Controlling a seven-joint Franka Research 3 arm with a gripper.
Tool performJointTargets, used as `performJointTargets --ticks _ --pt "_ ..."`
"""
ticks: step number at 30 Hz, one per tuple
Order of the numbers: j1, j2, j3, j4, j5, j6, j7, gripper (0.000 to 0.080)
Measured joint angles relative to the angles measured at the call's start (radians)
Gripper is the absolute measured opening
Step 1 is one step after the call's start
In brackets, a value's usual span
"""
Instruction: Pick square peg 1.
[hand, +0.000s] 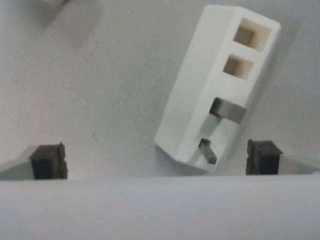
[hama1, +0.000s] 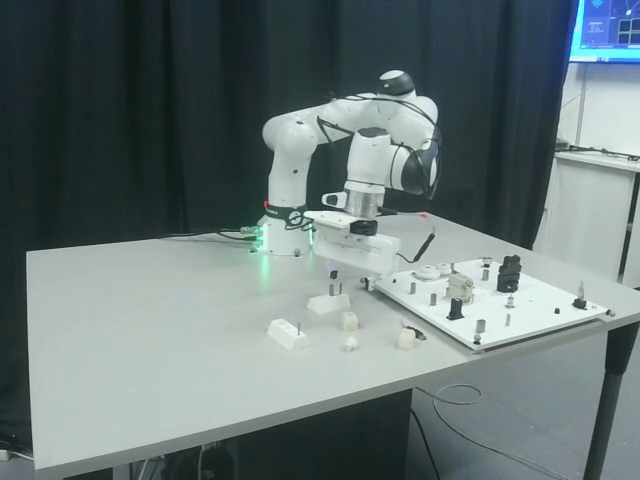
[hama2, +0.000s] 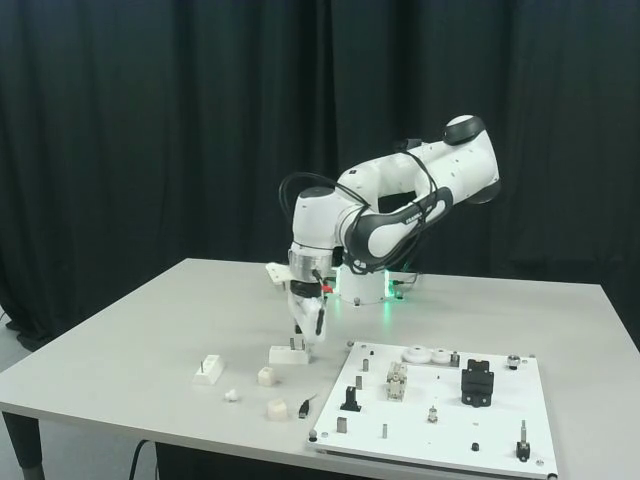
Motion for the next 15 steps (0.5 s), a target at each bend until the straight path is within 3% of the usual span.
performJointTargets --ticks 15 --pt "0.010 0.000 0.020 -0.011 0.004 0.012 0.112 0.0800"
